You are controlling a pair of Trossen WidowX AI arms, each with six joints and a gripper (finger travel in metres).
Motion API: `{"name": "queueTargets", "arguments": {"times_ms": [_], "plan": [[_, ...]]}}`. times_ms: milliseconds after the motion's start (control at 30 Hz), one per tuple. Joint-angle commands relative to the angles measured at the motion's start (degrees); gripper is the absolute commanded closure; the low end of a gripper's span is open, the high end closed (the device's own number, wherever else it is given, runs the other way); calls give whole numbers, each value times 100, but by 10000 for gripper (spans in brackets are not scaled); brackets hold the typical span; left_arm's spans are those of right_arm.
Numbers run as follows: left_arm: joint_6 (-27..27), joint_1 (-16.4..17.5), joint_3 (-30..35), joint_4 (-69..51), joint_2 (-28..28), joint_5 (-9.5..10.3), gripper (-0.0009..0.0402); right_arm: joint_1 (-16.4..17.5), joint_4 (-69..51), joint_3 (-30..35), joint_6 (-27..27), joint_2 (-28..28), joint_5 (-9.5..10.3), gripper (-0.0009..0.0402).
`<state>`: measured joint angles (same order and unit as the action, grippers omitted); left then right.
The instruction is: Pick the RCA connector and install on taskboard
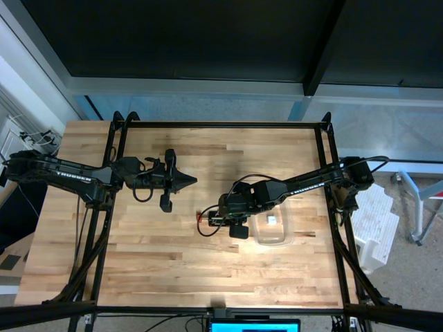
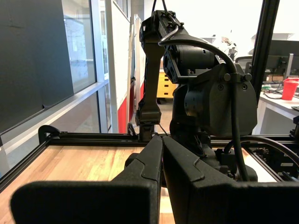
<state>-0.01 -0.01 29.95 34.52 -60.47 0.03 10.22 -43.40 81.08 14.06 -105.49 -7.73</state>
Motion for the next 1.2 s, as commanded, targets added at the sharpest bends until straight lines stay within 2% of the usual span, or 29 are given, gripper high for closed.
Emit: {"name": "queueTargets", "arguments": {"times_ms": [33,1200], "plan": [[2,0,0,0,-2,0,393,0,26,-7,2,0,2,393],[2,0,0,0,-2,0,393,-59,444,-382,31,-2,24,393]]}}
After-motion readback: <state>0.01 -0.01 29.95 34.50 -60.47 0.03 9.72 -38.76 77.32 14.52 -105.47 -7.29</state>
